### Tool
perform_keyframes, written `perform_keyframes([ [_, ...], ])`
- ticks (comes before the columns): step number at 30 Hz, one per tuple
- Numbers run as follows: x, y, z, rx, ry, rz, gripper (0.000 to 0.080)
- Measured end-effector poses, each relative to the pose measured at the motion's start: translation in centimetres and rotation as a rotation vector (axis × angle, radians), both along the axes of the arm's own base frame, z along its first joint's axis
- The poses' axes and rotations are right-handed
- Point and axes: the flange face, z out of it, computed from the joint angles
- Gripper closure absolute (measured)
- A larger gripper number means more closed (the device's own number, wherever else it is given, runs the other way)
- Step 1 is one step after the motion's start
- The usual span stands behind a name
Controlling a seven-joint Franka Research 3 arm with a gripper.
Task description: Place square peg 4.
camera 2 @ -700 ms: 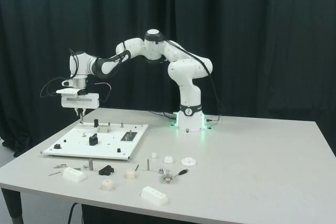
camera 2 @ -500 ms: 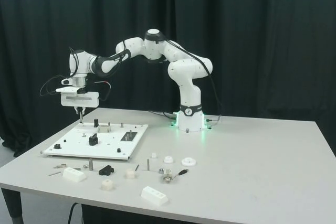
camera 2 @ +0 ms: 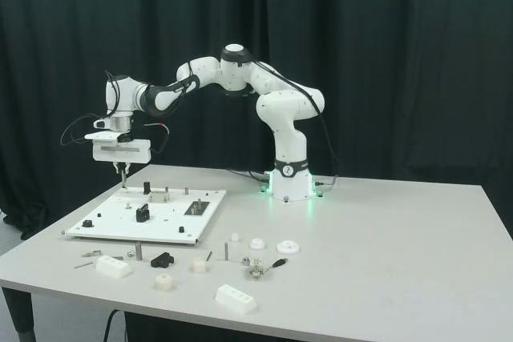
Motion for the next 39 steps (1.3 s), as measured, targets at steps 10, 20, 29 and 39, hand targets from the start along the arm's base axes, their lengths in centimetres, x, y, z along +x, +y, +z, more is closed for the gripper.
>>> perform_keyframes([
  [10,0.1,0.0,0.0,0.000,0.000,0.000,0.0710],
  [20,0.6,0.2,0.1,0.005,-0.006,0.006,0.0710],
  [29,2.2,1.1,1.1,0.030,-0.047,0.023,0.0710],
  [39,6.0,4.9,2.5,0.113,-0.134,0.085,0.0710],
])
